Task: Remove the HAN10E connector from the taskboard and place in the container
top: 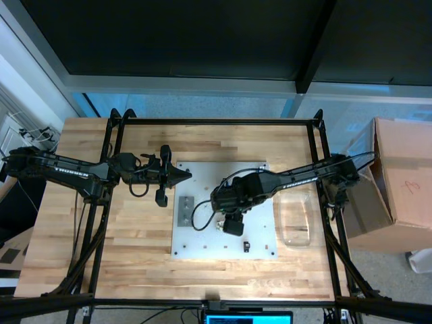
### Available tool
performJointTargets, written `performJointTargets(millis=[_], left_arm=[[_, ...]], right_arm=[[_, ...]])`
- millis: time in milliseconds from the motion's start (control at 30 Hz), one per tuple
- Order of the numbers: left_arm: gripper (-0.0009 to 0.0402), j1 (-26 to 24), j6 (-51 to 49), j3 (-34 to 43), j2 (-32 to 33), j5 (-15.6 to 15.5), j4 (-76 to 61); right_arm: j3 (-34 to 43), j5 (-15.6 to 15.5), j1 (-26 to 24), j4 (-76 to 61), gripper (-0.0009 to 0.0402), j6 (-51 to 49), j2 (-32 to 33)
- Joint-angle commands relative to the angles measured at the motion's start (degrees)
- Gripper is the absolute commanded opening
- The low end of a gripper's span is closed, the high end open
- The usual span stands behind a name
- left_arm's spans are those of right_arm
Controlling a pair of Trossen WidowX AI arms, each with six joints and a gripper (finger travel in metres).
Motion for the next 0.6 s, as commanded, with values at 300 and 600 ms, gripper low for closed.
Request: performJointTargets(millis=[300,600], left_arm=[[0.0,0.0,0.0,0.0,0.0,0.0,0.0],[0.0,0.0,0.0,0.0,0.0,0.0,0.0]], right_arm=[[-12.2,0.0,-5.0,1.1,0.0009,-0.2,-10.4],[-21.7,0.0,-8.7,1.3,0.0009,-0.2,-18.1]])
